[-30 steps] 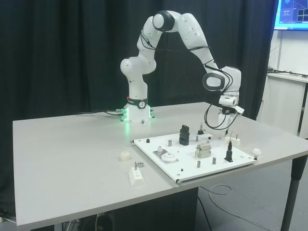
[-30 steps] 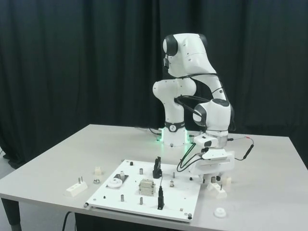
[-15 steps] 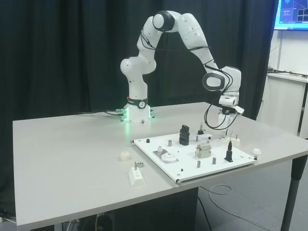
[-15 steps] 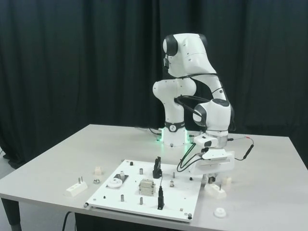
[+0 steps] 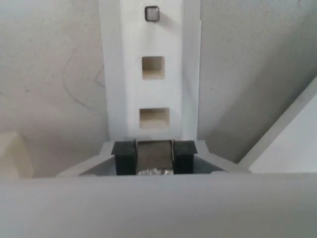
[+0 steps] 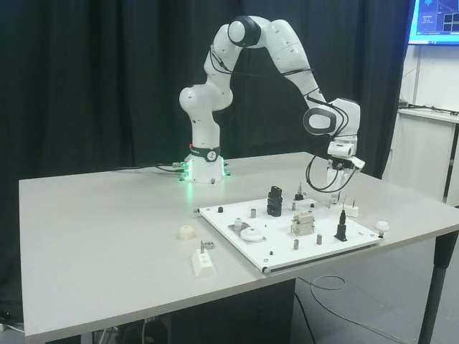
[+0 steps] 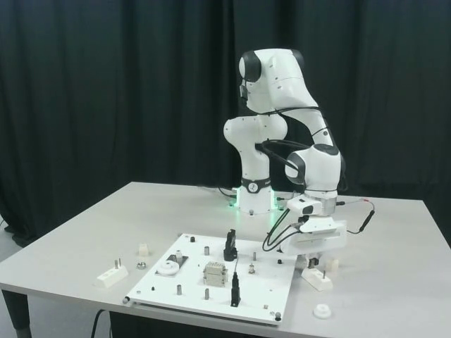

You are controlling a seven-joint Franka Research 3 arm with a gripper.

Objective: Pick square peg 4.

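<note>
Peg point(image 5: 154, 163), metallic and square-sided, is sitting pinched between the black jaws point(image 5: 154, 157) in the wrist view, above a white holder point(image 5: 151, 94) with two empty square holes. First room view: jaws are hanging over the bench point(image 6: 107, 222) beside the white board point(image 6: 287, 229). Second room view: holder is lying near the bench's edge.

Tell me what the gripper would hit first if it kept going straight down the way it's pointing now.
Most likely the white peg holder directly beneath the gripper, which is shut on a square peg; the peg's lower end would probably touch first, though the gap is unclear.
</note>
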